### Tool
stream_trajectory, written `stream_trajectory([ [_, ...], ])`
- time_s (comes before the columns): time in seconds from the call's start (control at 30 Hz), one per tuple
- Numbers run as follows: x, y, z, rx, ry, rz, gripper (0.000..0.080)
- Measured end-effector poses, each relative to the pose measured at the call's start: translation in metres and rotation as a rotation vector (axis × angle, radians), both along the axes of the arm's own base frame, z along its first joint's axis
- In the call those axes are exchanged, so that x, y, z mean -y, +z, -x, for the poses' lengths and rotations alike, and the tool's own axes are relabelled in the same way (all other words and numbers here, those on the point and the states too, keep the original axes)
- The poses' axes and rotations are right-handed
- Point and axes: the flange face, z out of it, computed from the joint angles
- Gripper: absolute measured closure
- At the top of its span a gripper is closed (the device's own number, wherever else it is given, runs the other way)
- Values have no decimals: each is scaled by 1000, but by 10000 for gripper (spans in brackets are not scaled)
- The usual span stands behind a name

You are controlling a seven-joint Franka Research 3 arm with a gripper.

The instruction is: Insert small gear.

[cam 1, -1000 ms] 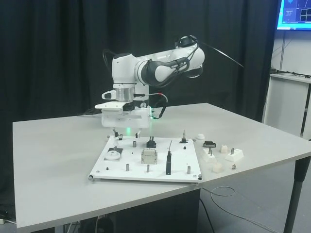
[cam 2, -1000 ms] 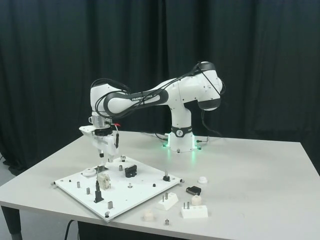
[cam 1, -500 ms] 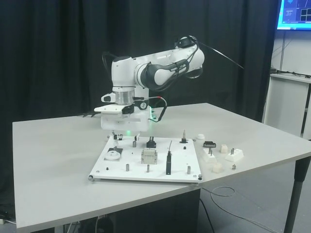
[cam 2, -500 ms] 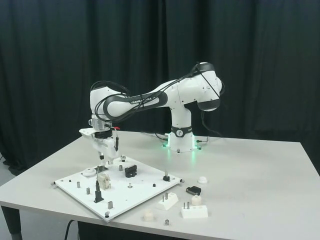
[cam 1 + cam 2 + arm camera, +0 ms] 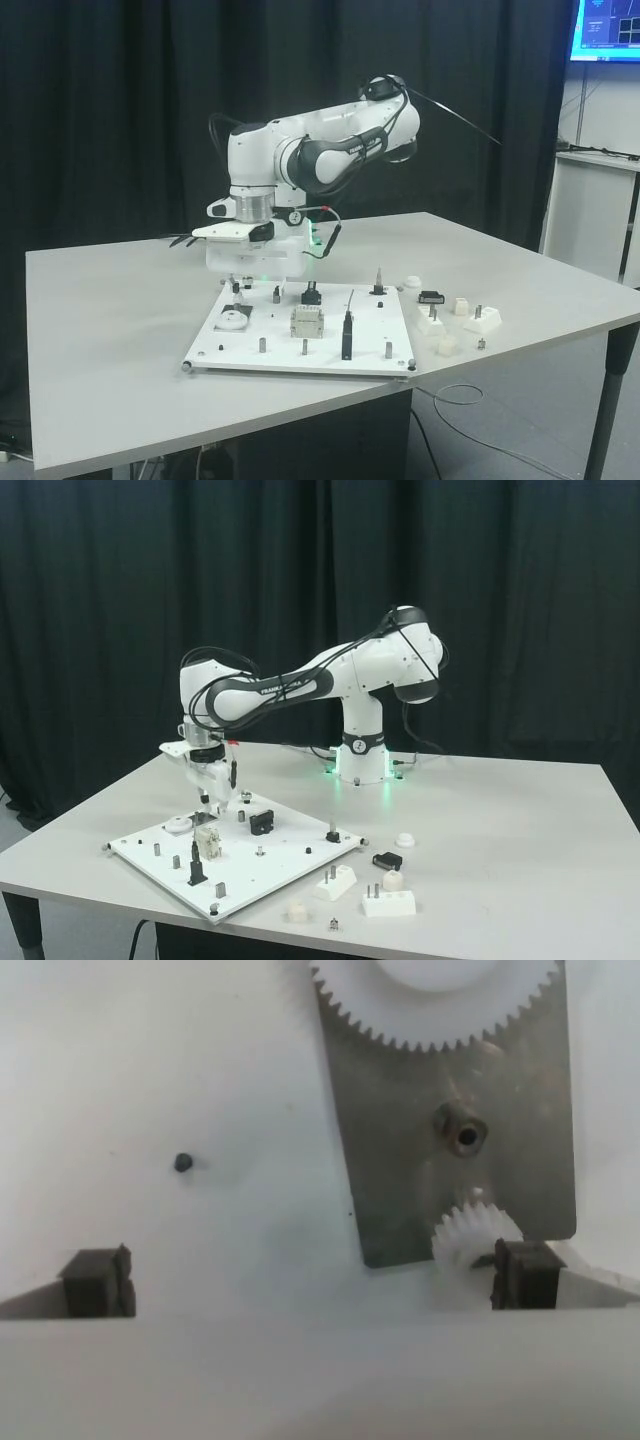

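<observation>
Over the far left part of the white assembly board (image 5: 330, 335) the gripper (image 5: 310, 1280) is held low, its two black fingertips (image 5: 97, 1282) spread wide apart. In the wrist view the small gear (image 5: 472, 1237) is seen touching one fingertip only, with nothing pinched between the two. The gear lies at the edge of a grey metal plate (image 5: 400, 1160), near a bare peg (image 5: 462, 1132) and apart from the large white gear (image 5: 435, 1000). Right of the board, loose white parts (image 5: 462, 318) are scattered on the grey table (image 5: 110, 330).
</observation>
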Motion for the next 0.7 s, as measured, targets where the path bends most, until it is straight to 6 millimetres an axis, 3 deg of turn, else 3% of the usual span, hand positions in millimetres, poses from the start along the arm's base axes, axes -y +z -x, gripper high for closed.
stream_trajectory([
  [0.7, 0, -12, 6, -9, -9, -14, 3],
])
